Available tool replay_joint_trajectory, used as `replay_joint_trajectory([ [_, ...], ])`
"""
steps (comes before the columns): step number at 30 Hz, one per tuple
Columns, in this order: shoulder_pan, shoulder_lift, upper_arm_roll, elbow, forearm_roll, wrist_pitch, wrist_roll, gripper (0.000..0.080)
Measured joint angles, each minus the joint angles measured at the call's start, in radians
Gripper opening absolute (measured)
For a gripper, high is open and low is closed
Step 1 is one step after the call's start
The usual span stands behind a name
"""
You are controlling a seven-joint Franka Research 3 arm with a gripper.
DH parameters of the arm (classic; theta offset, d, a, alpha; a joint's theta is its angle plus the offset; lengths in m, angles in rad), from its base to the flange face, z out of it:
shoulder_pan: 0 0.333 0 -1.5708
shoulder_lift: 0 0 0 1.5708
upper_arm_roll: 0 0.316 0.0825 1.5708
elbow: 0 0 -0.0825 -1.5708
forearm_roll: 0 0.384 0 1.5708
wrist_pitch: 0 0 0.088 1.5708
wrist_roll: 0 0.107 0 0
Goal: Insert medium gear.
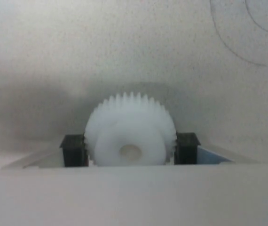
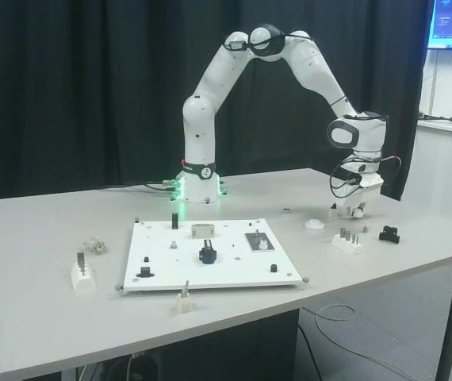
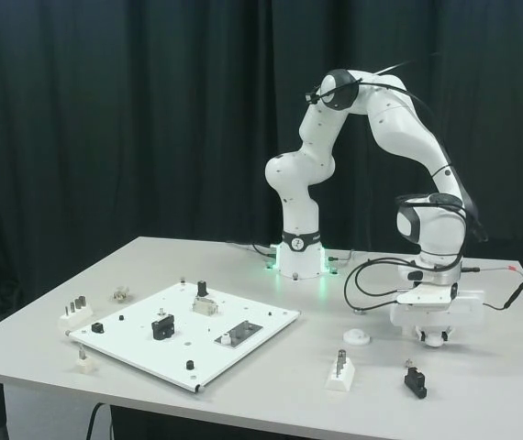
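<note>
Closest to the wrist camera, the medium gear [image 1: 130, 136], white and toothed, sits low in the frame's centre, clamped between two black fingertips [image 1: 74, 150] that press its opposite sides; the gripper [image 1: 130, 151] is closed partway onto it above the grey table [image 1: 54, 56].

From the first room view, the white arm [image 2: 305, 67] arches to the right of the frame, its gripper [image 2: 357, 209] low over the table near a small white disc [image 2: 315, 224]. Left of centre lies the white board [image 2: 210, 258].

From the second room view, the gripper [image 3: 434, 337] hangs at lower right, beside the disc [image 3: 357, 337], well apart from the board [image 3: 188, 335].
</note>
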Motion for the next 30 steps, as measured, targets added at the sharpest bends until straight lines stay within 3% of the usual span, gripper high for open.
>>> replay_joint_trajectory([
  [30,0.0,-0.002,-0.013,0.004,-0.003,-0.004,0.0,0.0399],
])
